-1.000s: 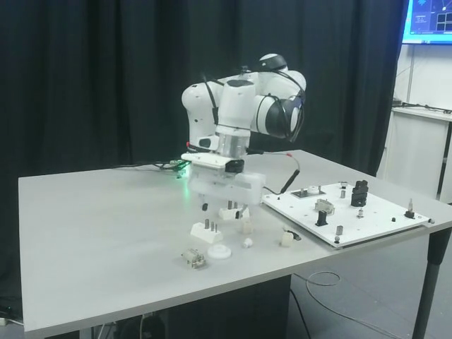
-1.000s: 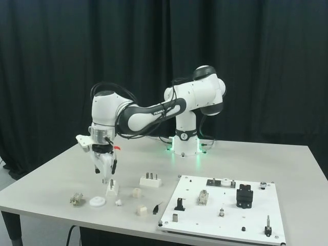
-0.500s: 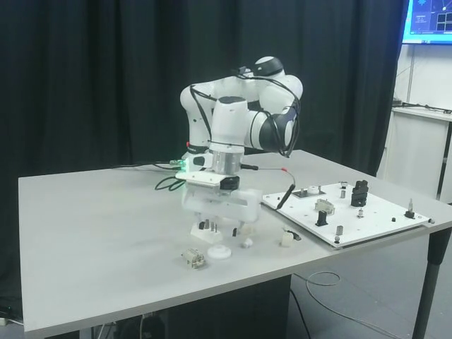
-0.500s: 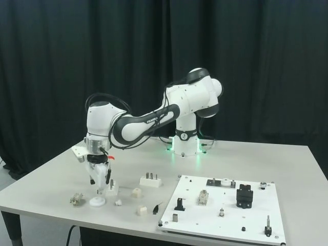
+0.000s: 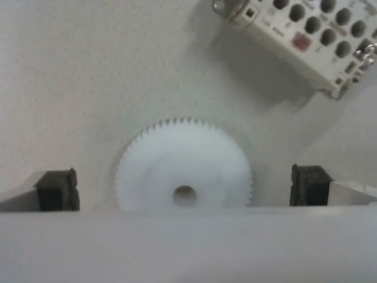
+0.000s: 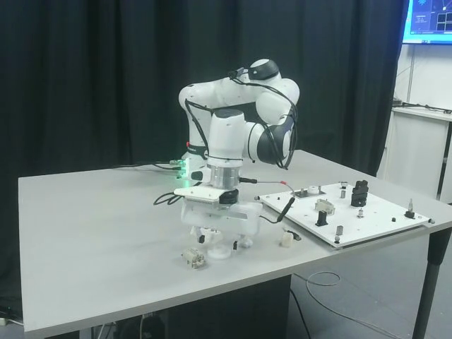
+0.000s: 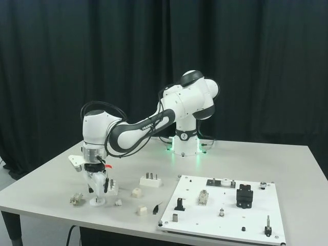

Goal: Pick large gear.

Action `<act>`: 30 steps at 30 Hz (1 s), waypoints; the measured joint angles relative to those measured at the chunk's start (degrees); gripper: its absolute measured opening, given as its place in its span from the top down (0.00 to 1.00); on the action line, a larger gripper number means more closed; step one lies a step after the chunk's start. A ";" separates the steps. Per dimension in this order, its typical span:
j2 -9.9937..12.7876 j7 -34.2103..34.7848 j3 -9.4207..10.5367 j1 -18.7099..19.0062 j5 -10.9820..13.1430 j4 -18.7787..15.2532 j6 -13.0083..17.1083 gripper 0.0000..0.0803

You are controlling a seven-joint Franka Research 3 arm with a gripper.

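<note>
The large gear (image 5: 184,168) is a white toothed disc with a centre hole, lying flat on the grey table (image 6: 99,226). My gripper (image 5: 183,187) is open and low over it, one black pad (image 5: 57,190) on each side of the gear, both standing apart from its teeth. In the first room view the gripper (image 6: 217,244) is down at the table's front part, just above the gear (image 6: 222,254). The second room view shows the gear (image 7: 97,202) under the gripper (image 7: 97,196).
A small metal connector block (image 5: 300,35) (image 6: 193,259) (image 7: 77,199) lies close beside the gear. A white block with pins (image 7: 150,180), small white pieces (image 7: 137,192) (image 6: 287,239) and the white assembly board (image 7: 256,218) lie further along the table.
The arm has swung towards the table's front edge and come down, from above the white pin block to low over the large gear. The gear has not moved.
</note>
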 joint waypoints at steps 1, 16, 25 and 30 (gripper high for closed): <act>0.00 -0.03 0.23 -0.13 -0.01 0.12 0.04 0.00; 0.02 -0.64 2.16 -0.44 -0.11 0.38 1.79 0.00; 0.02 -0.67 2.24 -0.42 -0.11 0.41 2.31 0.38; 0.02 -0.67 2.20 -0.42 -0.11 0.46 2.47 0.58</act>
